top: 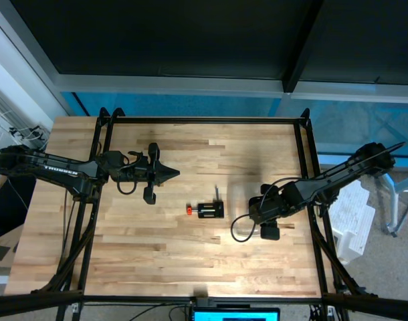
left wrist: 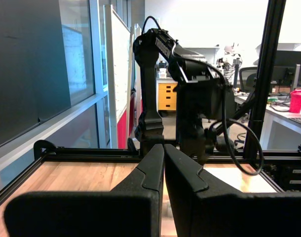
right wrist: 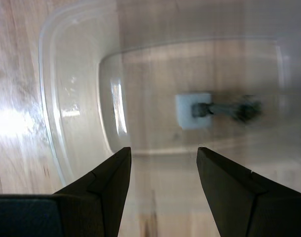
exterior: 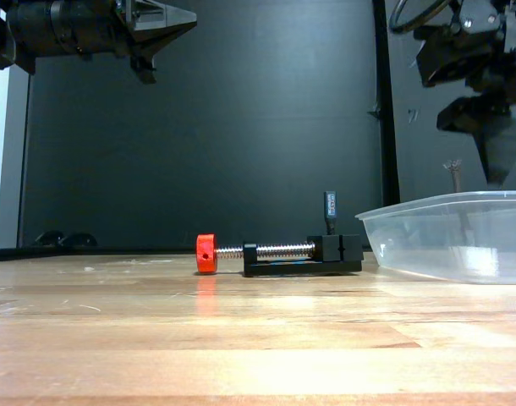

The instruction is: Pick the usb-c connector and install on the hub

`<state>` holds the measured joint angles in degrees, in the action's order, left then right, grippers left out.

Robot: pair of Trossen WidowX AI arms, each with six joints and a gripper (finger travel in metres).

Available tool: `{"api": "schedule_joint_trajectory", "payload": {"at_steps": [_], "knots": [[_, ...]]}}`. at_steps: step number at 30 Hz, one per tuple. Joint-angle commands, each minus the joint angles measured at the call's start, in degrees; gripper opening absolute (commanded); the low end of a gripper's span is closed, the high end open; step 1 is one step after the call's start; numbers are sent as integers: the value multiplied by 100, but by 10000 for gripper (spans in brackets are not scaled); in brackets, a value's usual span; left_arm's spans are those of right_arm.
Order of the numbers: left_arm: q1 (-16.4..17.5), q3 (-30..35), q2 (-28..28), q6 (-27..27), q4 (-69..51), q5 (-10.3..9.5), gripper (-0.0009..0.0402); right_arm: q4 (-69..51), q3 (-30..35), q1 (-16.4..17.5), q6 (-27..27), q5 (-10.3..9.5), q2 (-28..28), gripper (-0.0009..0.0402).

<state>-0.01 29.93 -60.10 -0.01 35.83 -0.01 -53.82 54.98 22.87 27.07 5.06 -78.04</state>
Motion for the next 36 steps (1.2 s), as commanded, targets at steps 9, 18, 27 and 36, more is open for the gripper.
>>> {"api": "schedule_joint_trajectory", "payload": {"at_steps": [9,18,27,36], "knots": [[2,2,0,0,0,0,0,-861,450,-42,-361,160,393,185],[0,2,0,0,0,0,0,-892,448,-214,-369,136,468,185],[0,2,0,0,0,0,0,-881,448,-367,-551,133,428,185],[0,2,0,0,2,0,0,-769,494,-529,-905,131,133,185]]}}
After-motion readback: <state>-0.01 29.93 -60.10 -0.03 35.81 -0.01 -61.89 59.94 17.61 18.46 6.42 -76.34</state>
